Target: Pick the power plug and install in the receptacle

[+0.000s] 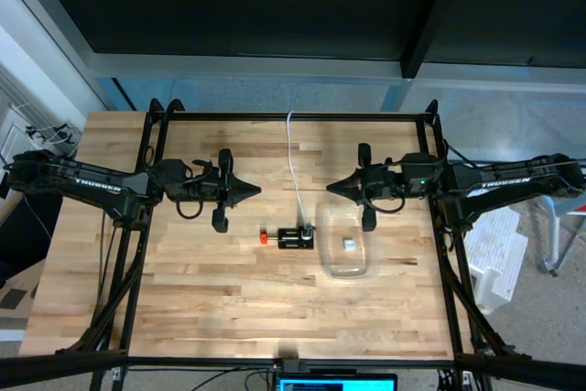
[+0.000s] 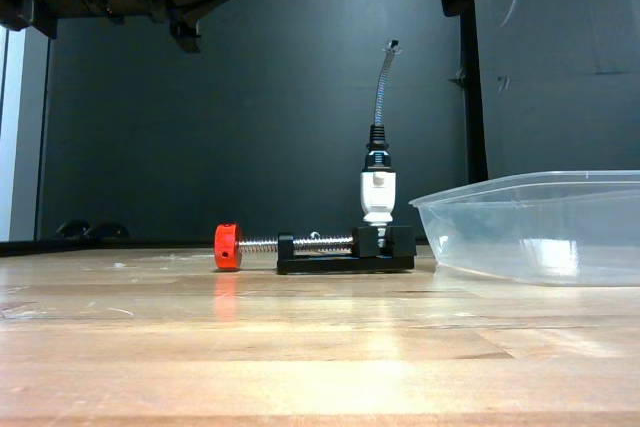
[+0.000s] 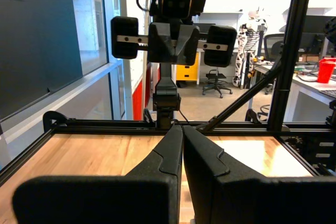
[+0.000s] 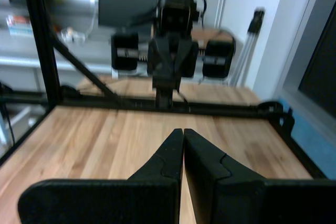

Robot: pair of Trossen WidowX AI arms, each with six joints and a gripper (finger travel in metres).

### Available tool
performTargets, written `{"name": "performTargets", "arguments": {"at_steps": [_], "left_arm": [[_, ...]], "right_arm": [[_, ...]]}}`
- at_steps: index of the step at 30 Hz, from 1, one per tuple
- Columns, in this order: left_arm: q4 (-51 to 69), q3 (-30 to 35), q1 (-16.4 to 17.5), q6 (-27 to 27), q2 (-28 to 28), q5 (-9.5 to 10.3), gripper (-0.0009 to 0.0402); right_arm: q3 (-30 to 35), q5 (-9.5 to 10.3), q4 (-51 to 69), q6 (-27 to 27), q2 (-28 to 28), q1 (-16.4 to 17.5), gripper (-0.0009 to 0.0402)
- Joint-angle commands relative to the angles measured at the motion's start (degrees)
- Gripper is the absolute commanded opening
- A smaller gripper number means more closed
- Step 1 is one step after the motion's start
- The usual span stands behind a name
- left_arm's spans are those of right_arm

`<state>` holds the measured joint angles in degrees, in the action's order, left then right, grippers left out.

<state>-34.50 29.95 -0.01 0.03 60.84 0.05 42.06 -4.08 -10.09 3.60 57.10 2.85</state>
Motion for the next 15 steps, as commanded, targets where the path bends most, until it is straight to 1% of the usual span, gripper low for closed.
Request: {"name": "performTargets", "arguments": {"at_steps": [1,3,4,7,9,11,12,15], "left_arm": [[0.0,0.0,0.02,-0.02,0.02,-0.02,0.0],[0.0,0.0,0.02,-0.02,0.02,-0.02,0.0],[0.0,0.0,0.0,-0.02,0.02,-0.02,0.0],[0.0,0.0,0.0,-0.02,0.02,-0.02,0.0],[0.0,0.0,0.02,-0.02,0.02,-0.02,0.0],[0.0,0.0,0.02,-0.02,0.02,-0.02,0.0],[0.0,0.0,0.0,-0.02,0.02,-0.02,0.0],[0.0,0.0,0.0,-0.02,0.02,-0.02,0.0]], "right_arm": [[-3.89,0.9,-5.77,-0.13,-1.9,-0.09,0.0],[-5.99,2.25,-8.48,-0.68,-2.71,-0.5,0.0],[-6.84,2.36,-9.33,-1.36,-3.21,-0.76,0.0],[-8.81,4.35,-10.97,-2.4,-4.02,-2.25,0.0],[-9.68,4.35,-11.54,-3.06,-4.39,-2.91,0.0],[-10.23,4.07,-11.67,-2.82,-4.87,-2.95,0.0],[-10.45,3.61,-11.67,-2.89,-5.07,-2.93,0.0],[-10.6,3.61,-11.65,-2.86,-5.16,-2.91,0.0]]}}
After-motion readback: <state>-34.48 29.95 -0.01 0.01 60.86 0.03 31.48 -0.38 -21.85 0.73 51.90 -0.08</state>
